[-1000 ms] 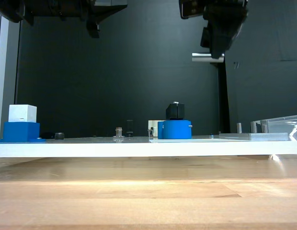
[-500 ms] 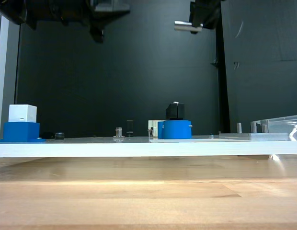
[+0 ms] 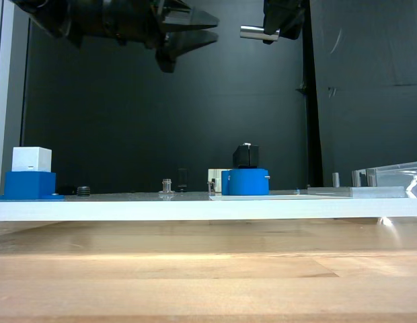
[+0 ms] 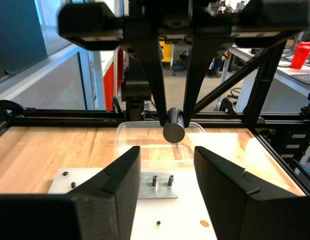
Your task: Pick the 16mm cylinder and install on the taskboard
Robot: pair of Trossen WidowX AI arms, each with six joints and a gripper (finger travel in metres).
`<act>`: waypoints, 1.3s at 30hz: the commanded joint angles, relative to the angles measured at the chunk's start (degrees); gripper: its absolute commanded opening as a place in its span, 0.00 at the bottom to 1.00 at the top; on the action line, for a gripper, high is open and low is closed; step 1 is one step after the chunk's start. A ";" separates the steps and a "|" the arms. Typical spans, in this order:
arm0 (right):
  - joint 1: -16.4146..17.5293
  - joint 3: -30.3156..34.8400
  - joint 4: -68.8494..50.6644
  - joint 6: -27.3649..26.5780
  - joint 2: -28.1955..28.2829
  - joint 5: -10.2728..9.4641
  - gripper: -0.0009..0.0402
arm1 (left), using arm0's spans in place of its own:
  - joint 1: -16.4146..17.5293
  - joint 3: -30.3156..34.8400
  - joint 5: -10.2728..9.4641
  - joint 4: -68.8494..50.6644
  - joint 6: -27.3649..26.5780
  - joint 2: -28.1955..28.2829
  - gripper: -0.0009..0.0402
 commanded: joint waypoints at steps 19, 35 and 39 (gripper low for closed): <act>-0.20 -0.02 3.87 -0.04 0.04 0.50 0.06 | -0.07 6.91 2.43 -1.99 -1.73 5.84 0.41; -0.31 -0.02 3.96 -0.44 0.04 0.50 0.06 | -0.07 6.93 2.45 -2.32 -2.16 5.84 0.29; -0.31 -0.02 3.96 -0.44 0.04 0.50 0.06 | -0.07 6.93 3.82 -2.25 -2.19 5.84 0.25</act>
